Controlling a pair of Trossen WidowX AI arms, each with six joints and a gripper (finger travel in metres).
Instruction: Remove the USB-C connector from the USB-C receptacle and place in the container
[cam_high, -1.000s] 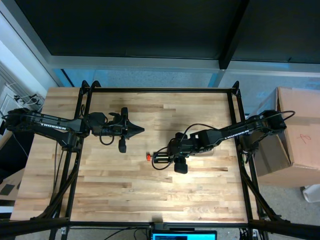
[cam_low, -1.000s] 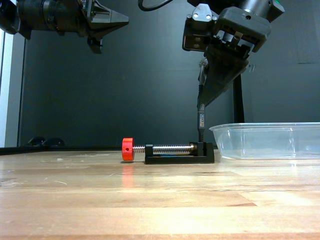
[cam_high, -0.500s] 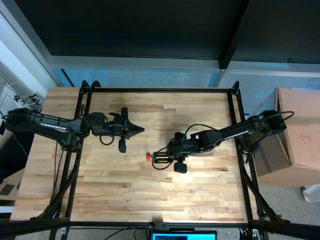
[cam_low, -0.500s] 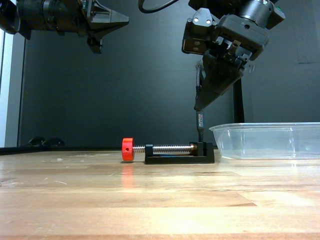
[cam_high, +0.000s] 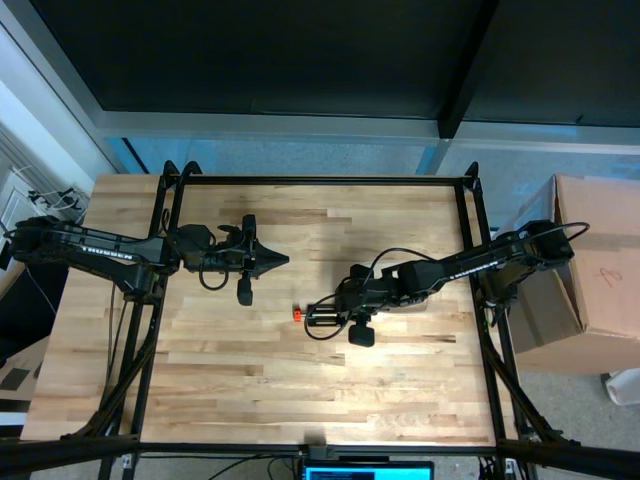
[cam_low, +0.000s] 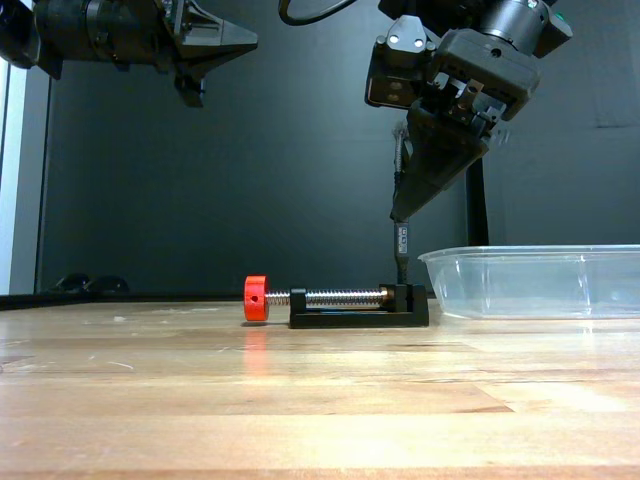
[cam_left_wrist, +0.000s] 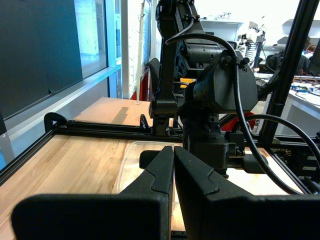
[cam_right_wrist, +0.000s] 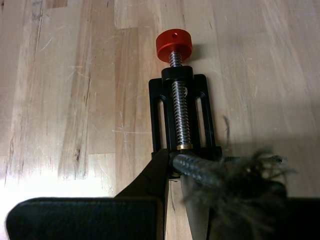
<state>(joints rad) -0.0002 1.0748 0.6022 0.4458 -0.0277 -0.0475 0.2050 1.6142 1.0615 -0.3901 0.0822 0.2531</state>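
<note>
The USB-C connector (cam_low: 401, 243) stands upright with its lower end in the receptacle at the right end of a small black clamp (cam_low: 355, 305) with a red knob (cam_low: 256, 298). My right gripper (cam_low: 397, 212) points down at it from above and is shut on its braided cable (cam_right_wrist: 197, 168) just over the plug. The plug itself is hidden behind the fingers in the right wrist view. The clear plastic container (cam_low: 540, 282) sits just right of the clamp. My left gripper (cam_low: 245, 41) hangs high at the left, shut and holding nothing.
The clamp (cam_high: 320, 314) lies mid-table with its red knob (cam_high: 297, 313) pointing left. A black frame rail (cam_high: 320, 181) borders the table. A cardboard box (cam_high: 595, 270) stands off the right edge. Bare wood lies in front of the clamp.
My right gripper has tilted and shifted slightly above the clamp. The connector still stands in the receptacle. The left arm has not moved.
</note>
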